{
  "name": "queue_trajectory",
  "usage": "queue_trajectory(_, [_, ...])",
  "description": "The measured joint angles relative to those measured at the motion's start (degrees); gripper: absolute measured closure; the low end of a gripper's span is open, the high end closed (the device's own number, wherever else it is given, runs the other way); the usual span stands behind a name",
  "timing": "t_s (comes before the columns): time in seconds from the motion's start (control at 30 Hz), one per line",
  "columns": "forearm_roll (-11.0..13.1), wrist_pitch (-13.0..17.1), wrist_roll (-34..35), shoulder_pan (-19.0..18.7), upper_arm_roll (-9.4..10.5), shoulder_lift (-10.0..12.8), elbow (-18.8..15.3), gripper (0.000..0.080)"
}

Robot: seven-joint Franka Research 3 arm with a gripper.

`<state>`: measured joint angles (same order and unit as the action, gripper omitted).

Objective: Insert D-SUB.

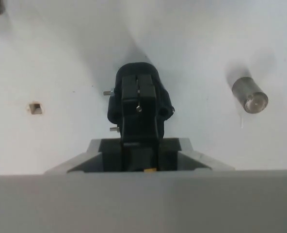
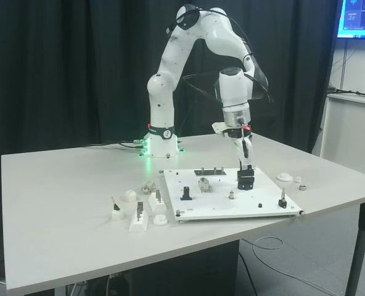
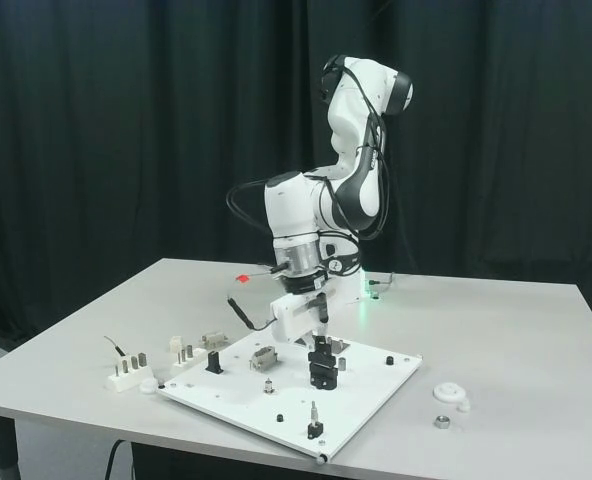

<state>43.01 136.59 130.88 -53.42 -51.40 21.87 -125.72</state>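
We see the black moulded D-SUB connector [image 1: 138, 99], side screws showing, gripped between the end effector [image 1: 138, 141] fingers, at the white square board [image 2: 232, 192] on the grey counter [image 2: 65, 185]. A grey metal cylinder [image 1: 250, 95] stands nearby.

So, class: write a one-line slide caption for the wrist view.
Gripper holding a black plug just above the white board.

Black curtain [image 3: 126, 130] behind, grey table [image 2: 59, 185], white cabinet [image 2: 349, 129] beside it, wall screen [image 2: 359, 18] above
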Motion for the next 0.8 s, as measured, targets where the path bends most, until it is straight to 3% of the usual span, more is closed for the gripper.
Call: queue_trajectory(0.8, [0.96,0.4,1.55,-2.35,-1.83,0.65,-0.23,0.0655])
